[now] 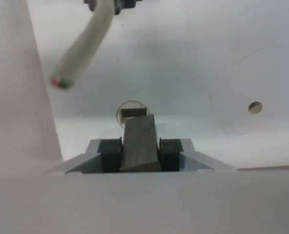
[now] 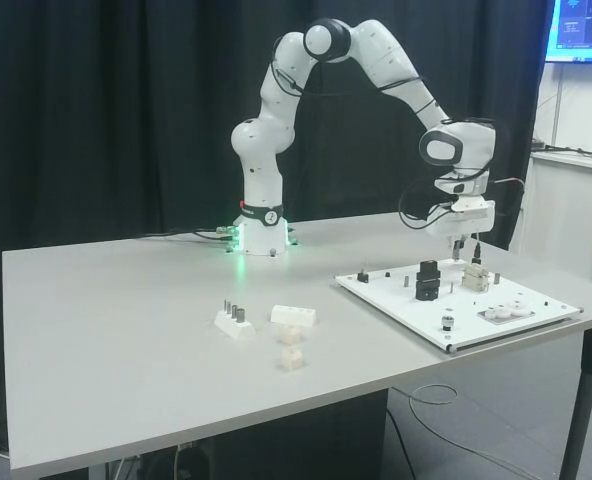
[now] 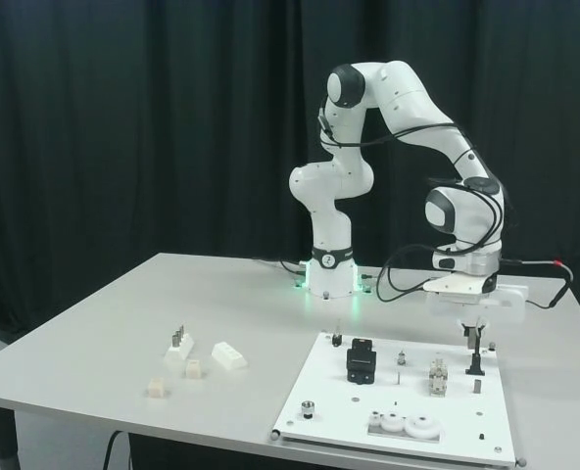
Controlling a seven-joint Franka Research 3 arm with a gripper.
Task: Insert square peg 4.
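The white arm point(image 3: 408, 108) arches from its base down over the far right part of the white board point(image 3: 319, 392). Its gripper point(image 3: 471, 338) points straight down, jaws clamped on the square peg point(image 1: 141, 144), whose long axis stands upright just above the board.

A robot lab, set up for testing.

A big white robot arm with round joints point(image 3: 398, 127) is bolted to a plain grey surface point(image 2: 126, 330), with green light at its foot. Black curtains point(image 3: 123, 127) hang all around behind it. A flat white square board point(image 3: 310, 397) holds small test parts. A lit screen point(image 2: 584, 30) hangs high in a corner, and a thin cable point(image 2: 446, 410) dangles under the surface.
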